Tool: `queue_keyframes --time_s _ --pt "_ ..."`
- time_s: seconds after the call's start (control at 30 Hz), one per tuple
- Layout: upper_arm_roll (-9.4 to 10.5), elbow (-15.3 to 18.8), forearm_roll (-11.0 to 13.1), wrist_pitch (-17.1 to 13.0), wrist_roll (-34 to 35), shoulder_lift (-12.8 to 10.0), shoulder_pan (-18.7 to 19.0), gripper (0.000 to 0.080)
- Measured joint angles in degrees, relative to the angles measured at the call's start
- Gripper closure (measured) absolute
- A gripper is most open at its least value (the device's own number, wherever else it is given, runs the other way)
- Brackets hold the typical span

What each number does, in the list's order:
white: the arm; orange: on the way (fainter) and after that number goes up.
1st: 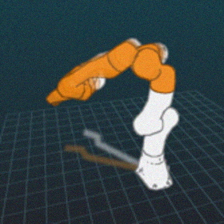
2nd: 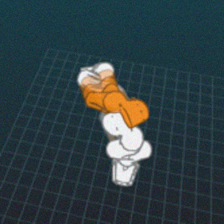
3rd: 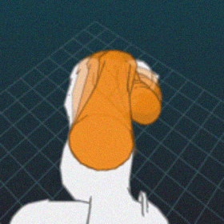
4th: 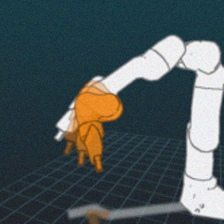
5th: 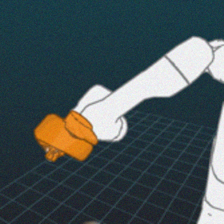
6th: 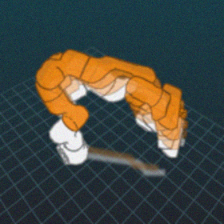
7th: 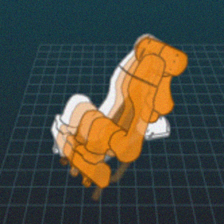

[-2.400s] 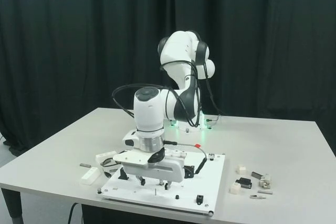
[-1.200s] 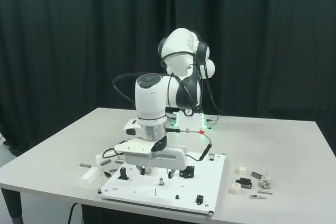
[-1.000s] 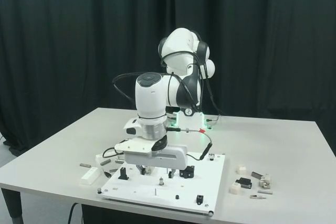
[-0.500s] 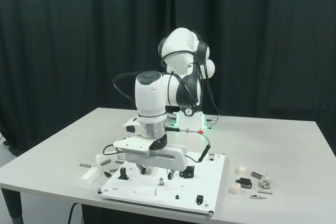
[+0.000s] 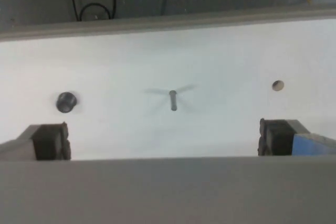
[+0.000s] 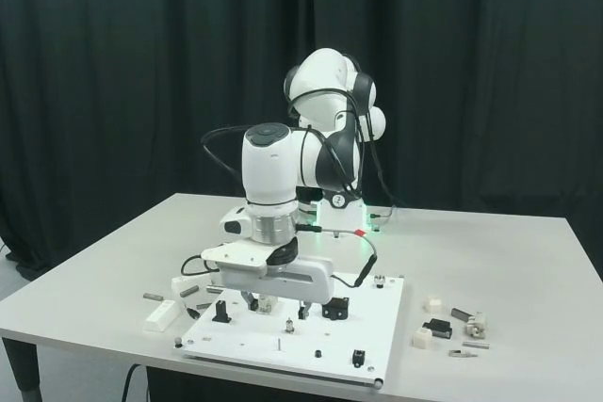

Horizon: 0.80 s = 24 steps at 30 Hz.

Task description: Remove round peg 1.

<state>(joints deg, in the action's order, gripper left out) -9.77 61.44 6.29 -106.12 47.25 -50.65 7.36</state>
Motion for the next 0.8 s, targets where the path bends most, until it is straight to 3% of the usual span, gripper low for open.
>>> queue_keyframes --time_s 0.47,0.8 --pt "-0.94 3.2 -0.3 1.9 -1.5 1.1 0.0 0.0003" --pt "-0.83 10.4 -0.2 3.0 -1.5 5.3 0.4 0.0003"
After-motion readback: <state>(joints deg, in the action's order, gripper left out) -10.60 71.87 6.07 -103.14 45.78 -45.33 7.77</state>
